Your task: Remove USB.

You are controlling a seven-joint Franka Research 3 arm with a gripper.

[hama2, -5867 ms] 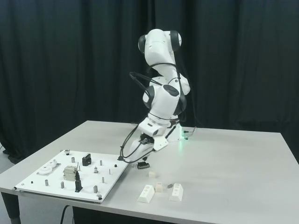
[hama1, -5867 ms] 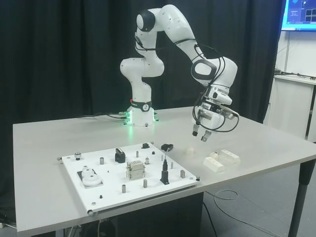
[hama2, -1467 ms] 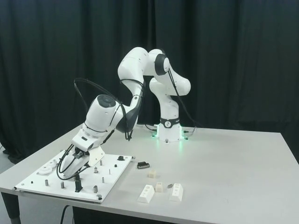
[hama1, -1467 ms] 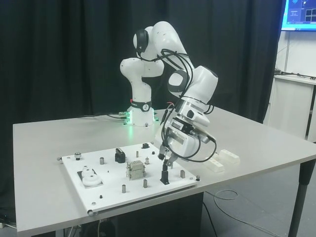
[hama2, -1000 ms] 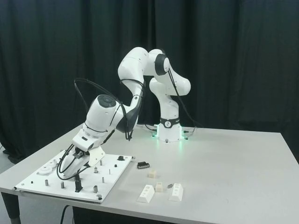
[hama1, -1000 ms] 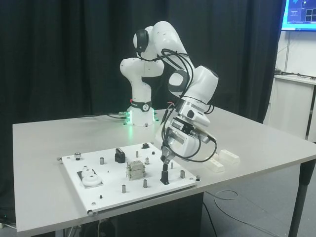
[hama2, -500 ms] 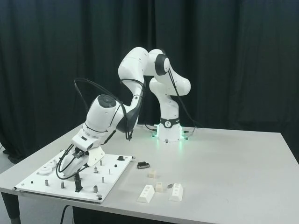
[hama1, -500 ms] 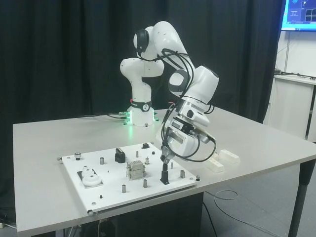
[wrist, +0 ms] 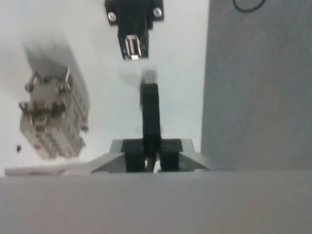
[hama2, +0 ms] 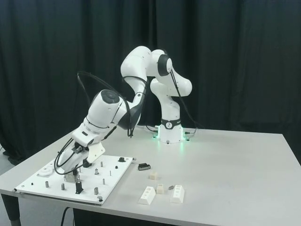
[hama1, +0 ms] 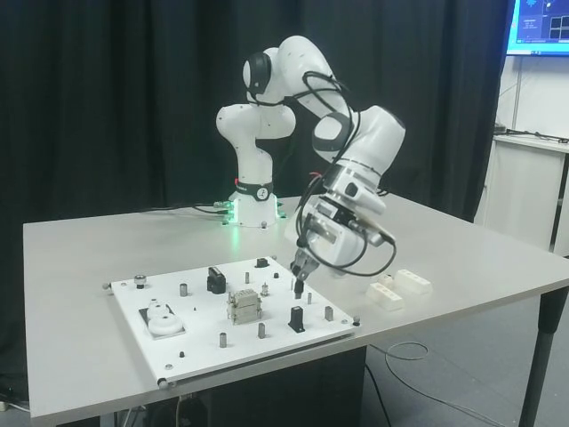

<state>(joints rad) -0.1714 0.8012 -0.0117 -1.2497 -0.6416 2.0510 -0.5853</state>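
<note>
In the wrist view we look down past the gripper (wrist: 151, 163), whose two black fingers are clamped on the rear end of the USB plug (wrist: 150, 114). The plug is a slim black stick with a short metal tip. That tip is clear of the black socket block (wrist: 133, 22) on the white board (wrist: 102, 73), with a strip of bare board between them. The block shows a metal-lined port and two screws. A grey multi-pin connector (wrist: 51, 114) sits on the board near the plug, and the grey table (wrist: 258, 87) runs along the board's edge.

In the first room view we see the white arm (hama1: 307, 62) rise from its base (hama1: 252, 200) at the back of the table, arch forward and bend down, the wrist tilted over the near right part of the board (hama1: 204, 334). The gripper (hama1: 299, 272) points down with the plug (hama1: 296, 286) hanging from it, just above the socket block (hama1: 297, 318) and not touching it. White blocks (hama1: 399, 286) lie on the table to the right.

In the second room view we see the arm (hama2: 136, 70) lean out over the board (hama2: 56, 188), its gripper (hama2: 74, 169) low among the fixtures, a little above the socket block (hama2: 78, 187). We cannot make out the plug here.
</note>
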